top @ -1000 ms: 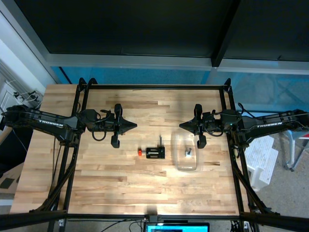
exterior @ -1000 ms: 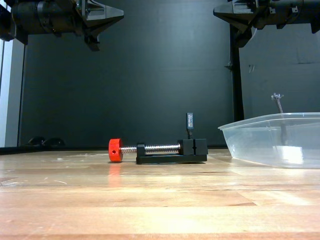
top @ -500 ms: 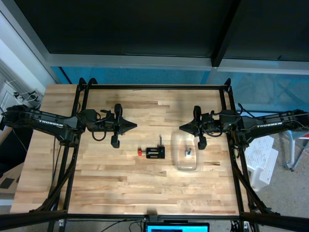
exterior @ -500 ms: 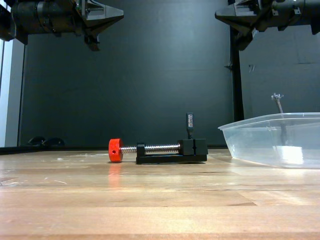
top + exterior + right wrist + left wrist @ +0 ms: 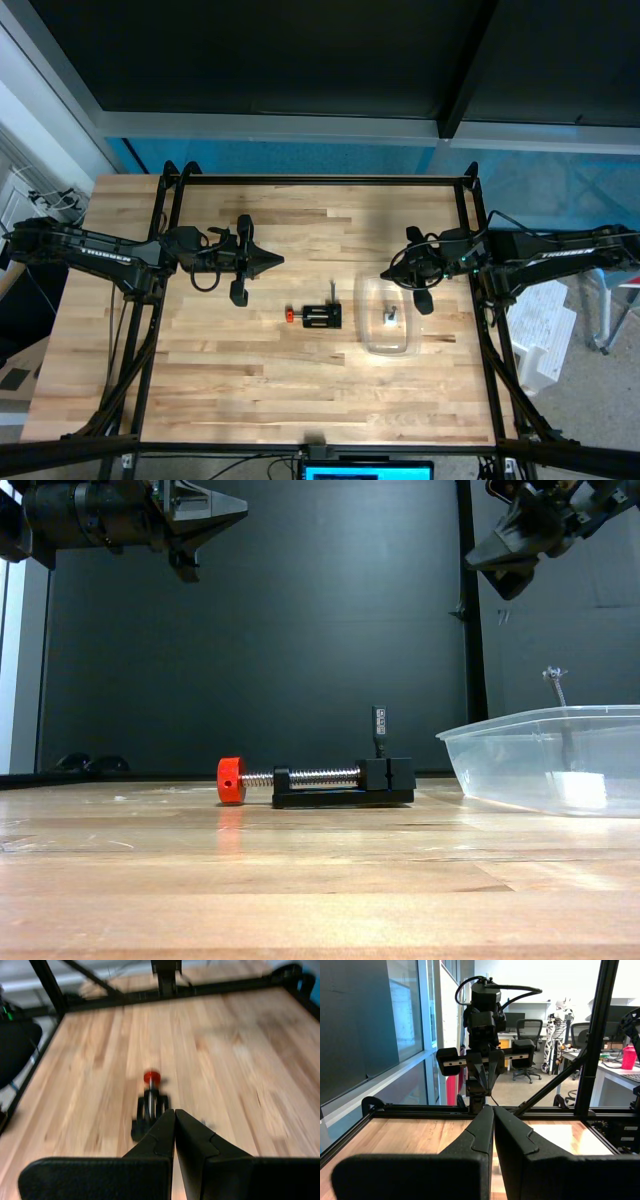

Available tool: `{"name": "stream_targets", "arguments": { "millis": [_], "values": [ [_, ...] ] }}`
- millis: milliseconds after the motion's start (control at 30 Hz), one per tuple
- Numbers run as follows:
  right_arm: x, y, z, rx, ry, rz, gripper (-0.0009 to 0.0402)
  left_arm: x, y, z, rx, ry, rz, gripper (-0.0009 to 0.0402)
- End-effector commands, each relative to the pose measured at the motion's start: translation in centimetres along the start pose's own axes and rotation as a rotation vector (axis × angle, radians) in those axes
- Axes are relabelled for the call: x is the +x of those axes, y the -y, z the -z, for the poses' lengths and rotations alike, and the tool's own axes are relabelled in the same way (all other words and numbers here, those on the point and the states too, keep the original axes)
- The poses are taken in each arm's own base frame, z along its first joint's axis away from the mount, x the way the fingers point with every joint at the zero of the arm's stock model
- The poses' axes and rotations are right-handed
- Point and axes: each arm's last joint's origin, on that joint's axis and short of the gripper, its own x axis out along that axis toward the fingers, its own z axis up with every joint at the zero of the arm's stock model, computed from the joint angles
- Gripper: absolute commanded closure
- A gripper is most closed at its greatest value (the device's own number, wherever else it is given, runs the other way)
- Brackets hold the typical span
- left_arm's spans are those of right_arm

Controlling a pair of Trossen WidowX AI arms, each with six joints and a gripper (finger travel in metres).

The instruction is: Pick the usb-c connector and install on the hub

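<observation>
Clear tub (image 5: pixel 401 345) holds the usb-c connector (image 5: pixel 390 317) lying free, beneath the closed jaws of the right gripper (image 5: pixel 384 273); the left gripper (image 5: pixel 280 260), jaws also closed, hovers farther off.

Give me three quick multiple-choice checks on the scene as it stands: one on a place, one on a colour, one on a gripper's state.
1. Where is the connector?
A. In the clear tub
B. In a cardboard box
C. On a metal shelf

2. What colour is the knob on the clamp?
A. Blue
B. Red
C. Yellow

3. How is the right gripper?
A. Wide open
B. Shut on the connector
C. Shut, holding nothing

Answers:
1 A: the connector lies free inside the tub.
2 B: the knob at the clamp's end is red.
3 C: the right gripper, raised above the table near the tub, has its fingers together with nothing between them. The left gripper, raised over the table's left half, is shut likewise.
</observation>
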Motion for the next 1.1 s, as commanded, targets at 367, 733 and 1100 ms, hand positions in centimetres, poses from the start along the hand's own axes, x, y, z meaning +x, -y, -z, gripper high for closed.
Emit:
{"name": "stream_targets", "arguments": {
  "millis": [367, 733, 1100],
  "values": [
    [-1.6, 0.0, 1.3, -0.021, -0.316, 0.039, 0.0393, 0.0, 0.0, 0.0, 0.0, 0.0, 0.0, 0.0393],
    [-0.4, -0.8, 2.9, -0.025, -0.522, 0.033, 0.0393, 0.0, 0.0, 0.0, 0.0, 0.0, 0.0, 0.0393],
    [1.1, -2.4, 4.0, -0.028, -0.639, 0.018, 0.0393, 0.0, 0.0, 0.0, 0.0, 0.0, 0.0, 0.0393]
  ]
}}
